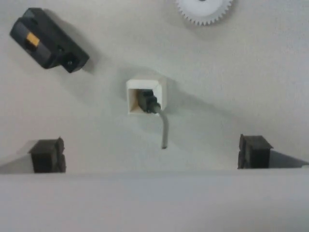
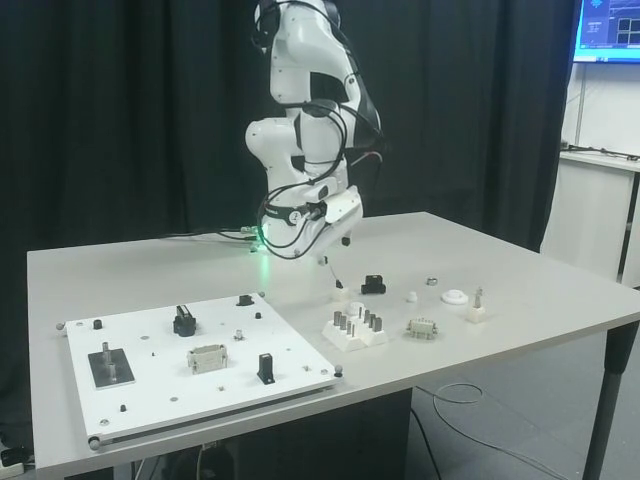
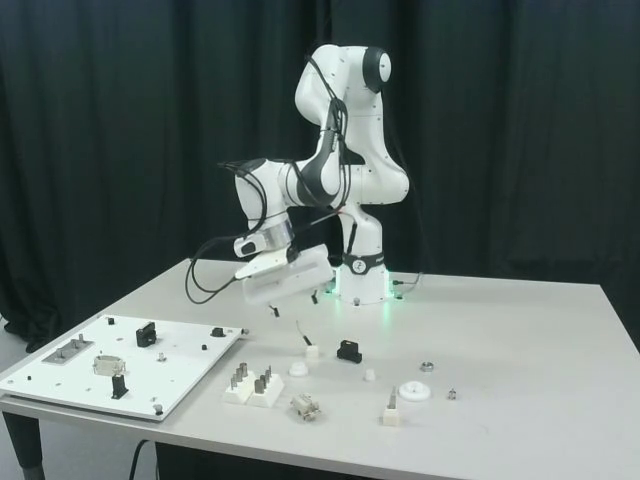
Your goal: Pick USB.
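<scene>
Broadly, we see the grey table [image 2: 520,270] filling the lower half of the first room view, with the white seven-joint arm [image 2: 305,110] bending down over its middle. At the lower left of that view lies the white square board with black fittings [image 2: 200,355], set apart from the loose parts, likely as the assembly base. Our two-fingered gripper [image 1: 150,153] hangs above the table with its black fingertips [image 1: 47,155] spread wide and grasping nothing, which we judge to be a stance for descending around the plug. Just to the right of the board sits a white block with upright grey pins [image 2: 353,327]. At the top edge of the wrist view is a white toothed gear [image 1: 203,9], and at its upper left a black box-shaped connector [image 1: 47,39]. Near the centre of that view, between the fingertips and a little above them in the frame, stands the small white square holder [image 1: 146,95] keeping the black USB plug with its short grey cable [image 1: 153,107] upright for pickup.
</scene>
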Robot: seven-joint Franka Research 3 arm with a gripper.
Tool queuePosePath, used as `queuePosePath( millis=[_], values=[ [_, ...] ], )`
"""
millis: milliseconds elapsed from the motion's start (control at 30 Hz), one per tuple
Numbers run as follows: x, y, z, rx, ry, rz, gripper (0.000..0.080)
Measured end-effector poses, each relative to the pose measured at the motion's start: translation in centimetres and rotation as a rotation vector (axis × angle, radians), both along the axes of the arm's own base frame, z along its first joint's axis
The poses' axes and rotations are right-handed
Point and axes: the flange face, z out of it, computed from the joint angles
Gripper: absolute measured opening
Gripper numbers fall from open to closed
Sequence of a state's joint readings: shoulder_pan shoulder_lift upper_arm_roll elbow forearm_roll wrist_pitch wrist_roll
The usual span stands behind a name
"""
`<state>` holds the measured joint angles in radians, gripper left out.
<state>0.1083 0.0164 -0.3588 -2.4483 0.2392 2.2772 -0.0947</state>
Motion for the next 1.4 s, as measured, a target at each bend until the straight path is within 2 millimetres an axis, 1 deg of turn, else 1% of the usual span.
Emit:
queuePosePath(
  millis=[367, 600, 1400],
  values=[
    [0.3, 0.6, -2.7, -0.012, 0.019, 0.008, 0.08],
    [0.3, 0.9, -4.1, -0.016, 0.039, 0.015, 0.08],
    [0.1, 1.6, -6.8, -0.015, 0.072, 0.029, 0.08]
  ],
)
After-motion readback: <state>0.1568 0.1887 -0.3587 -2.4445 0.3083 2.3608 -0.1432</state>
